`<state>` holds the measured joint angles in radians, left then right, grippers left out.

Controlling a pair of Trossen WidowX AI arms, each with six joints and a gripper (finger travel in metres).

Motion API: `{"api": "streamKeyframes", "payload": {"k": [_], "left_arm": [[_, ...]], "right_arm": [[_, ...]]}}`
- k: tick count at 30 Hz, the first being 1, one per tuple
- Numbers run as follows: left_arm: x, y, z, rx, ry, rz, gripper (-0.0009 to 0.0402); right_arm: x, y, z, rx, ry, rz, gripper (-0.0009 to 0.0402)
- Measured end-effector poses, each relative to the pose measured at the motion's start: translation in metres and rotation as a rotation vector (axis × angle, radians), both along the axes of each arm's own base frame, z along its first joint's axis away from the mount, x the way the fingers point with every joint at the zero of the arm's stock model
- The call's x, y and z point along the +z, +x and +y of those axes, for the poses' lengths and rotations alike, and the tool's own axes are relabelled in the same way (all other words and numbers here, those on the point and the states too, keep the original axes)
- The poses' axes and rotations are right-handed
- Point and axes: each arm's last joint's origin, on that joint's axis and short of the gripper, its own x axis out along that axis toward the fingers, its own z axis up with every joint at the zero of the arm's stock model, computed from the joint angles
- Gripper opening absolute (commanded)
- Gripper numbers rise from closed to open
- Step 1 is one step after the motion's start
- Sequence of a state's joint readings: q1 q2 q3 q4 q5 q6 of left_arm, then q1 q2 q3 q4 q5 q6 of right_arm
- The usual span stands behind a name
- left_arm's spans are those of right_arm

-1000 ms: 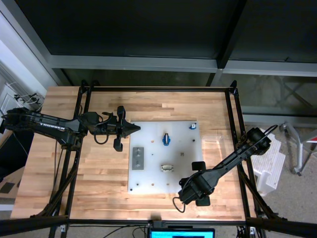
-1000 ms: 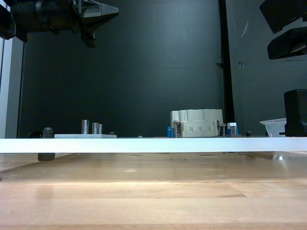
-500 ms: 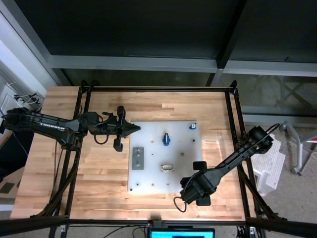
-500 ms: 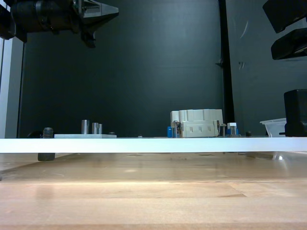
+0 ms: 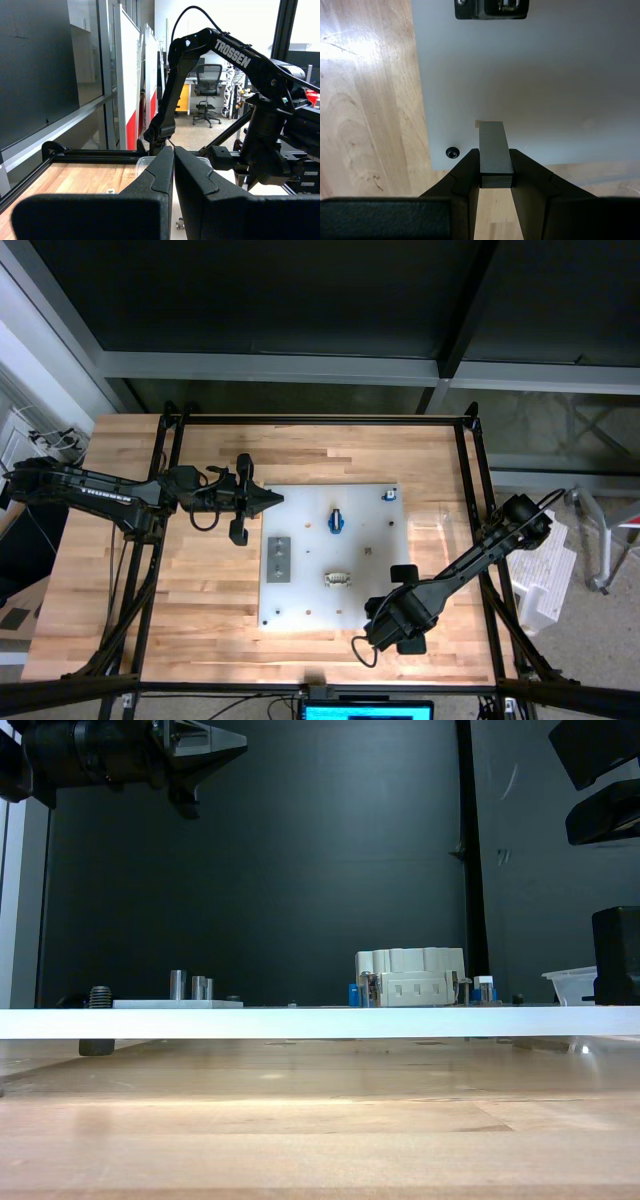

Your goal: Pick the 16mm bar and install on taskboard

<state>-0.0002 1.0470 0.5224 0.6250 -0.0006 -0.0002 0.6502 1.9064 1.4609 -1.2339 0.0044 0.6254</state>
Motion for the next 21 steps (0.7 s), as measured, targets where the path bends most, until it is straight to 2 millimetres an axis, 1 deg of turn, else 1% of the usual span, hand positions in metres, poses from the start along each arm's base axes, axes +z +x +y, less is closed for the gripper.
{"api": "streamKeyframes", "payload": {"k": [8, 21], "left_arm": [[0.0, 0.0, 0.0, 0.0, 0.0, 0.0, 0.0], [0.0, 0.0, 0.0, 0.0, 0.0, 0.0, 0.0]], "right_arm": [[0.0023, -0.0012, -0.0007, -0.006, 0.004, 0.003, 0.0002], [-0.0001, 0.0005, 0.0006, -0.014, 0.009, -0.003, 0.0002]]}}
